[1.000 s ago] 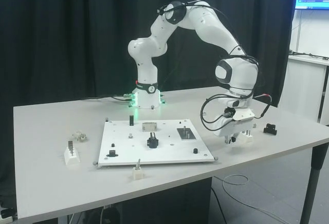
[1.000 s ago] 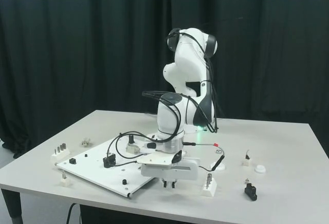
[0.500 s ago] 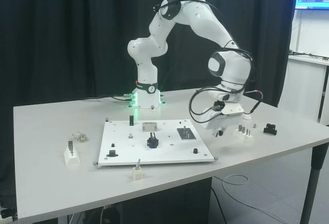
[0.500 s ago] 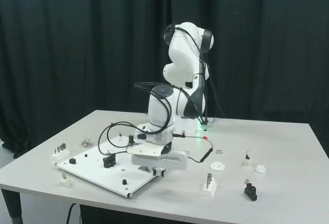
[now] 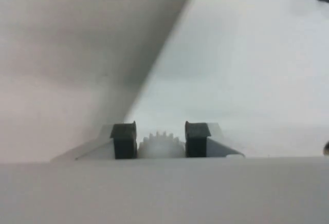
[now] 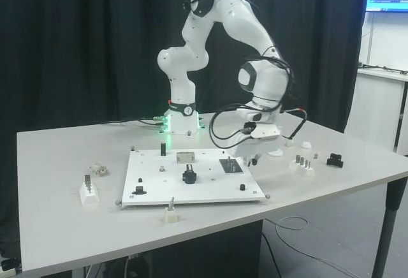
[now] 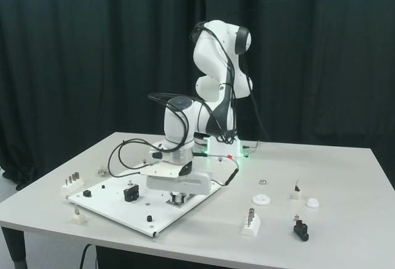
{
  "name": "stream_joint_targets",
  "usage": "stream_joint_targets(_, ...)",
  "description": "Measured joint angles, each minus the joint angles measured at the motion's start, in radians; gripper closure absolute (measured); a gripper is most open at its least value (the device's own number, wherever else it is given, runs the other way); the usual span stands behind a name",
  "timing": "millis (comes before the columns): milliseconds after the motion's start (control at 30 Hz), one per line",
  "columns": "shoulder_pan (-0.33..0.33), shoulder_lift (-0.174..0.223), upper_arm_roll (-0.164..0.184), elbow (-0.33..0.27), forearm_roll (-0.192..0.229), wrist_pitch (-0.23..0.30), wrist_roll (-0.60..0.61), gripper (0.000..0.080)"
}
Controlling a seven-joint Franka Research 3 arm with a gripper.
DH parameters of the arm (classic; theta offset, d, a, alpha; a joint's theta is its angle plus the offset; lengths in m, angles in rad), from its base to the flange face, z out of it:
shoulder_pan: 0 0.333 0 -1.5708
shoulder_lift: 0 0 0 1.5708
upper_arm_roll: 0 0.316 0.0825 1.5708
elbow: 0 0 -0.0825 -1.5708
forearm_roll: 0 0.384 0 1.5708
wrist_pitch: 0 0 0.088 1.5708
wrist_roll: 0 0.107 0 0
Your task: Insert small gear.
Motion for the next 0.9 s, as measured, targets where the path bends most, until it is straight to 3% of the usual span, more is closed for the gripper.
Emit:
stream_joint_targets(367, -0.029, -0.080, 0.000, -0.140, 0.001, 0.122, -0.017, 0.0604)
stream_joint_targets(600, -0.042, -0.107, 0.000, -0.177, 0.009, 0.137, -0.024, 0.0604)
stream_joint_targets(900, -0.052, -0.113, -0.001, -0.189, 0.014, 0.137, -0.034, 0.0604)
